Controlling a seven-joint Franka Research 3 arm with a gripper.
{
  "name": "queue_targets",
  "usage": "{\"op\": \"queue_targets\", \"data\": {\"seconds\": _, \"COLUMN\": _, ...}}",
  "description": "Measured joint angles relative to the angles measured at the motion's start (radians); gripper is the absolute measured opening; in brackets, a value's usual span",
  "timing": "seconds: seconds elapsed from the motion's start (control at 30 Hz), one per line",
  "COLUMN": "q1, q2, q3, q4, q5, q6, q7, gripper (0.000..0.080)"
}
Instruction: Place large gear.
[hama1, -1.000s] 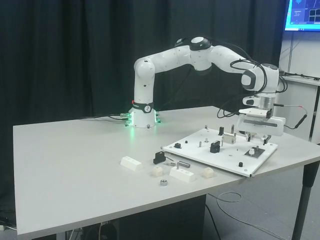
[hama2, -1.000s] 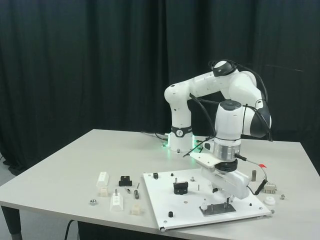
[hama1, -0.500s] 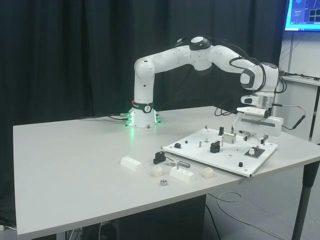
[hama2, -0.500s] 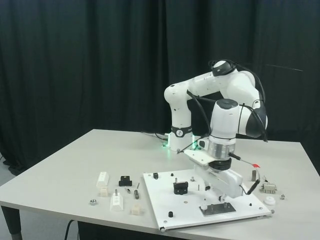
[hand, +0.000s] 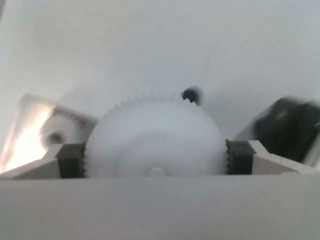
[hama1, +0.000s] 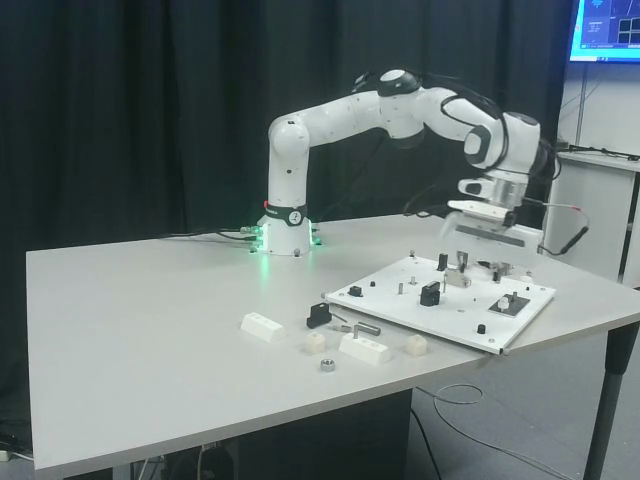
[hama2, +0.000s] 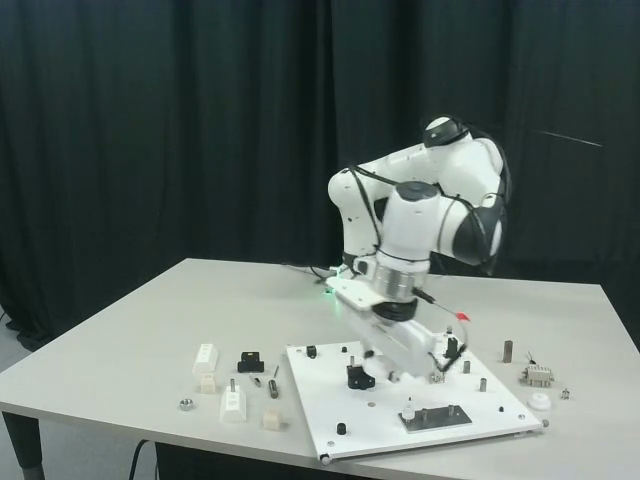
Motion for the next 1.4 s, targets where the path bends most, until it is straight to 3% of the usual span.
{"op": "queue_targets", "data": {"seconds": 0.43, "q1": -0.041, "q2": 0.007, "q3": -0.077, "q4": -0.108, "q5": 0.0, "q6": 0.011, "q7": -0.213, "gripper": 0.0596}}
{"op": "queue_targets", "data": {"seconds": 0.87, "q1": -0.132, "q2": 0.026, "q3": -0.113, "q4": -0.168, "q5": 0.005, "q6": 0.043, "q7": -0.428, "gripper": 0.0596}}
{"op": "queue_targets", "data": {"seconds": 1.13, "q1": -0.202, "q2": 0.042, "q3": -0.129, "q4": -0.211, "q5": 0.032, "q6": 0.065, "q7": -0.604, "gripper": 0.0596}}
{"op": "queue_targets", "data": {"seconds": 1.4, "q1": -0.288, "q2": 0.06, "q3": -0.138, "q4": -0.247, "q5": 0.102, "q6": 0.105, "q7": -0.8, "gripper": 0.0596}}
